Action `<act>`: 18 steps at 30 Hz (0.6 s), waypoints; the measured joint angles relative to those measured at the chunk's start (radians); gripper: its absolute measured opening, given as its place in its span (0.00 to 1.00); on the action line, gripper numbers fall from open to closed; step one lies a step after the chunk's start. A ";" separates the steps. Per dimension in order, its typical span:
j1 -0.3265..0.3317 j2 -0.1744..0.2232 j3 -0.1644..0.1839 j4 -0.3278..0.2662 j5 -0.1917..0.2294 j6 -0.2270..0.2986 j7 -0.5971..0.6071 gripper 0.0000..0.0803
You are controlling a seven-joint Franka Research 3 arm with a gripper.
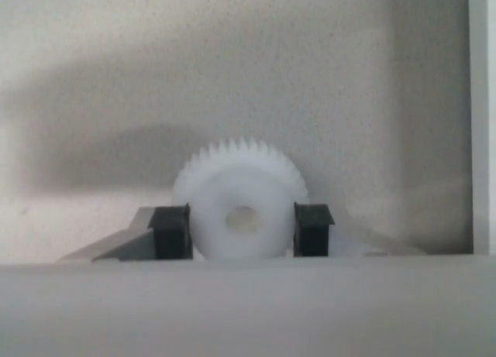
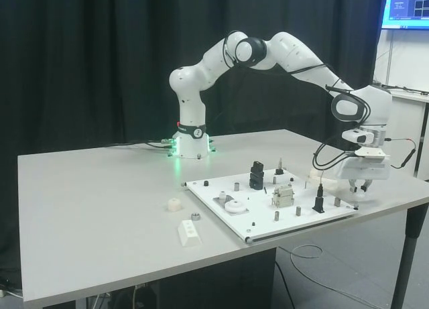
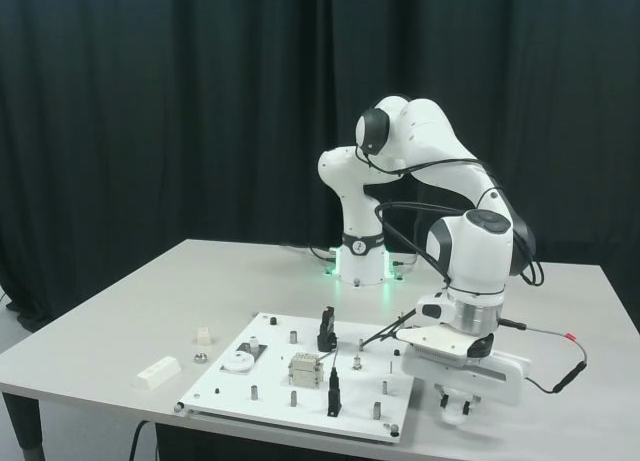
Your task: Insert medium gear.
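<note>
Fingers (image 1: 242,231): closed on the white gear (image 1: 240,198), one black pad each side.
Arm (image 3: 470,251): low over the grey surface (image 2: 100,195), beside the white board (image 3: 280,396).

This is a robotics lab or test cell. A white Franka arm (image 3: 440,211) is bolted to a grey table (image 2: 100,195), with green lights glowing at its base. Black curtains (image 3: 150,101) close off the space behind the table, a screen (image 2: 407,7) hangs beyond it, and a white assembly board (image 3: 300,386) carrying pegs and fixtures lies on the table.
</note>
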 joint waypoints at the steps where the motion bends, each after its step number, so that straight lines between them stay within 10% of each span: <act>1: 0.000 0.000 0.000 0.000 0.000 0.000 0.000 0.35; 18: 0.000 0.000 0.000 0.007 0.000 -0.005 -0.003 0.35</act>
